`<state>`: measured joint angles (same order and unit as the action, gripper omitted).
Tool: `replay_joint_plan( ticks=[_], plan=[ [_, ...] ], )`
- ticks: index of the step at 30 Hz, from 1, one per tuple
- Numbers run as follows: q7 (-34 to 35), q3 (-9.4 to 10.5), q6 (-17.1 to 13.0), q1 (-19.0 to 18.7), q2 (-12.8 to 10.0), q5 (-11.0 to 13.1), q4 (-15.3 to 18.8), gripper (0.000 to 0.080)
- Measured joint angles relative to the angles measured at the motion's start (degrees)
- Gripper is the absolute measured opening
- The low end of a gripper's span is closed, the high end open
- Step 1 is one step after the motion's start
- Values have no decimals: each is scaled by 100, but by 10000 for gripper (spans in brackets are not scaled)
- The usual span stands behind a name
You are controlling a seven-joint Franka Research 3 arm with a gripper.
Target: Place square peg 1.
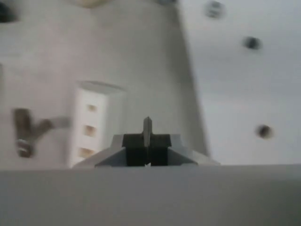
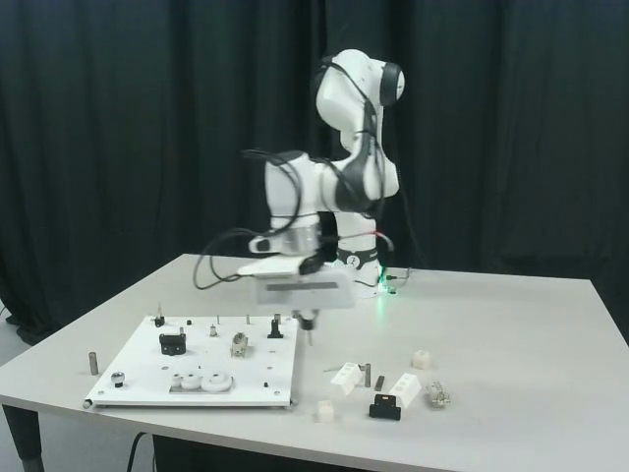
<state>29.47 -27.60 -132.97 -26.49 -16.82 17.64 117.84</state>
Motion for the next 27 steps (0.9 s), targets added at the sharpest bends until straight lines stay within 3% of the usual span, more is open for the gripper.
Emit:
replay_joint_plan(
  ticks=[5,11,18,27],
  plan=[
    [285,139,-396,-320,-138,-1,-11,19],
    [665,164,-714,-648,-449,-11,-145,19],
    [1038,164,-711,-840,-820,-43,-448,19],
    [1257,167,-525,-900,-1118,-53,-740,19]
  ],
)
